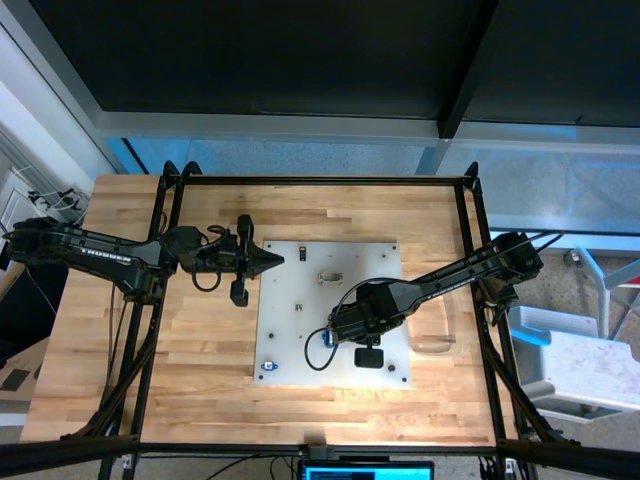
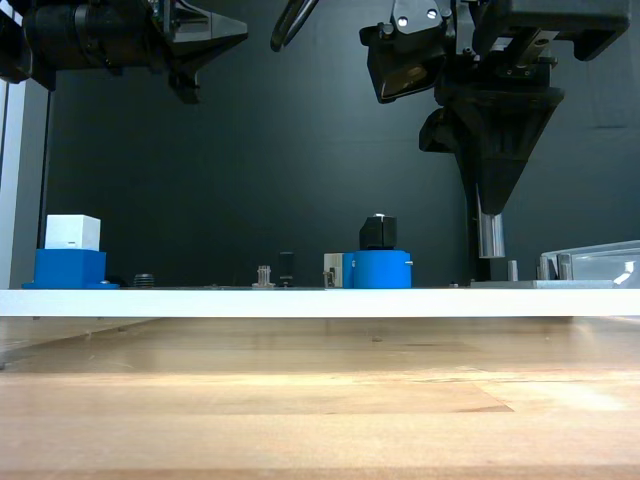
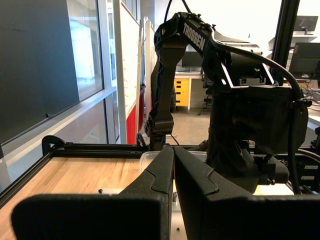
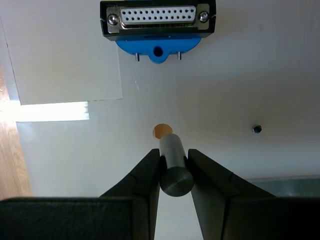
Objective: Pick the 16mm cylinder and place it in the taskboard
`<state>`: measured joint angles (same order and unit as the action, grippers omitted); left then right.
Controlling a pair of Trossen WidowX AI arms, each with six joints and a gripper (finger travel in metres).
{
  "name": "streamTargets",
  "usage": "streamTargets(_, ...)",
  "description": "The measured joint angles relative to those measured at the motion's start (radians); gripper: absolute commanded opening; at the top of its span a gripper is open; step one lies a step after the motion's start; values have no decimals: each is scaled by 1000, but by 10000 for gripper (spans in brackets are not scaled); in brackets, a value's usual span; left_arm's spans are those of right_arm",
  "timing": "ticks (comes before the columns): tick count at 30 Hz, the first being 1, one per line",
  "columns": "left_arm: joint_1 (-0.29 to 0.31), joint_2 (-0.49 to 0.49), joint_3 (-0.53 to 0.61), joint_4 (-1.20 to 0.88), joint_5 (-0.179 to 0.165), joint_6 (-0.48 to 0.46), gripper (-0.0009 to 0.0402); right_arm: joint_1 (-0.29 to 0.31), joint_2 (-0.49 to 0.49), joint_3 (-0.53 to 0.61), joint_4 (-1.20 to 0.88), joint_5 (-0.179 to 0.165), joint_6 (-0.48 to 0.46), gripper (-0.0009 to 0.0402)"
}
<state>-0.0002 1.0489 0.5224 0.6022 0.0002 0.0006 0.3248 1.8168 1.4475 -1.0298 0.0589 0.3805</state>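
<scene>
Two arms are reaching in over the wooden table (image 1: 120, 350), and only the right one is carrying anything. The right gripper (image 4: 172, 155) is pointing straight down over the taskboard (image 1: 300, 340), a little nearer than its middle, and its fingers (image 4: 145, 175) are pinching the 16mm cylinder (image 4: 172, 162) by its upper part. In the low view the peg (image 2: 490, 235) is hanging upright below the right gripper (image 2: 490, 200), with its lower end just above the white plate (image 2: 300, 300) and not touching it. A small round hole (image 4: 161, 131) is showing in the plate just beyond the peg's tip, and a many-pinned connector on a blue mount (image 4: 158, 22) is sitting farther on. To the left of the peg a blue knob-like part (image 2: 381, 269) is standing on the board, and a clear tray (image 2: 595, 260) is lying to its right. The left gripper (image 1: 275, 258) is hovering high over the board's far left corner, pointing right, with its fingers (image 3: 160, 170) pressed together on nothing.
</scene>
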Motion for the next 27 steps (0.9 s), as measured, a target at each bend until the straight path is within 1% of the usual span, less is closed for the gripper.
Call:
streamTargets(18, 0, 0, 0, 0, 0, 0, 0, 3, 10, 0, 14, 3, 4, 25)
streamTargets(27, 0, 0, 0, 0, 0, 0, 0, 7, 35, -4, 26, 1, 6, 25)
